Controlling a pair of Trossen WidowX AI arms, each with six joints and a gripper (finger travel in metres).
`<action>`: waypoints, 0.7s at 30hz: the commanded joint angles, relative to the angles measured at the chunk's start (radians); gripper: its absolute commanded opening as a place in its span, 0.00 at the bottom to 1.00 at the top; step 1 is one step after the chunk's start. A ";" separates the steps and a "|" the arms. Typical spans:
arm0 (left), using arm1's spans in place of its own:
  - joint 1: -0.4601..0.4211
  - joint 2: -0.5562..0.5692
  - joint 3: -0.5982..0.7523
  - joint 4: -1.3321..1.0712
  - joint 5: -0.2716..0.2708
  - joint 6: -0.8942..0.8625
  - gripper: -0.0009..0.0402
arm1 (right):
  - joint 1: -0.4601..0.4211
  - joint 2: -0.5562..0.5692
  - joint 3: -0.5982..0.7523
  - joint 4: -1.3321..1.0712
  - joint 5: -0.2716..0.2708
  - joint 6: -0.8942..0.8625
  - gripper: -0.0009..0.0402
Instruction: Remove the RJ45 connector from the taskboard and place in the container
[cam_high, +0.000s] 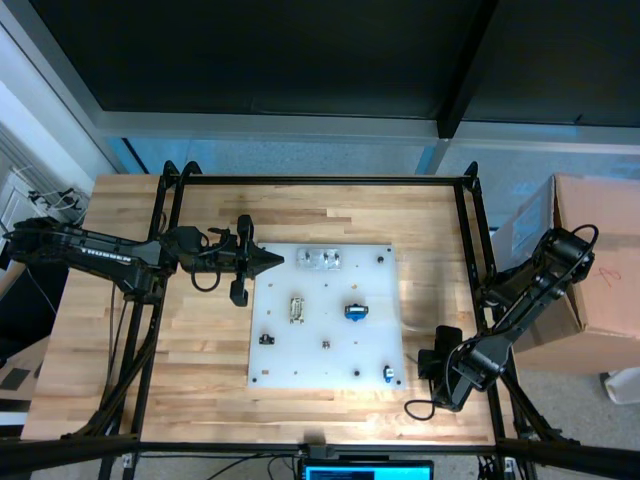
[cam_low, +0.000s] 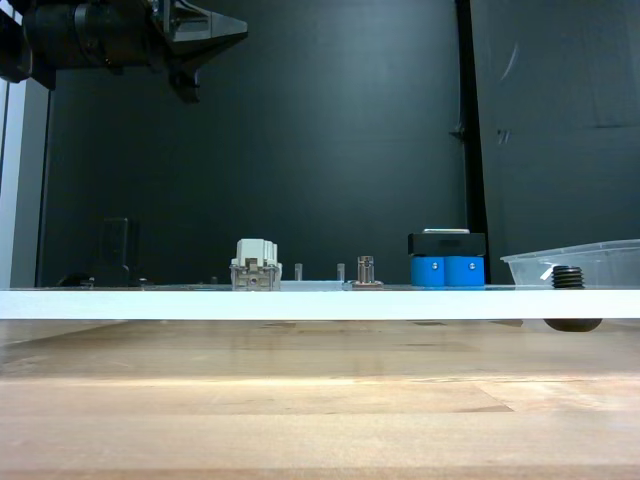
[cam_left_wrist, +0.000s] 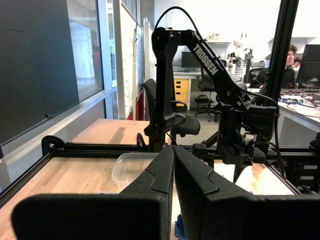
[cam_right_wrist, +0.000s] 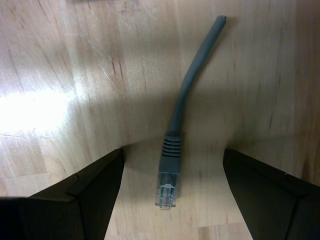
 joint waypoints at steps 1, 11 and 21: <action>0.000 0.000 0.000 0.000 0.000 0.000 0.02 | 0.000 0.000 -0.007 -0.001 -0.005 0.001 0.69; 0.000 0.000 0.000 0.000 0.000 0.000 0.02 | 0.000 -0.001 -0.005 0.006 -0.011 0.001 0.35; 0.000 0.000 0.000 0.000 0.000 0.000 0.02 | 0.001 -0.005 -0.005 0.013 -0.011 0.002 0.03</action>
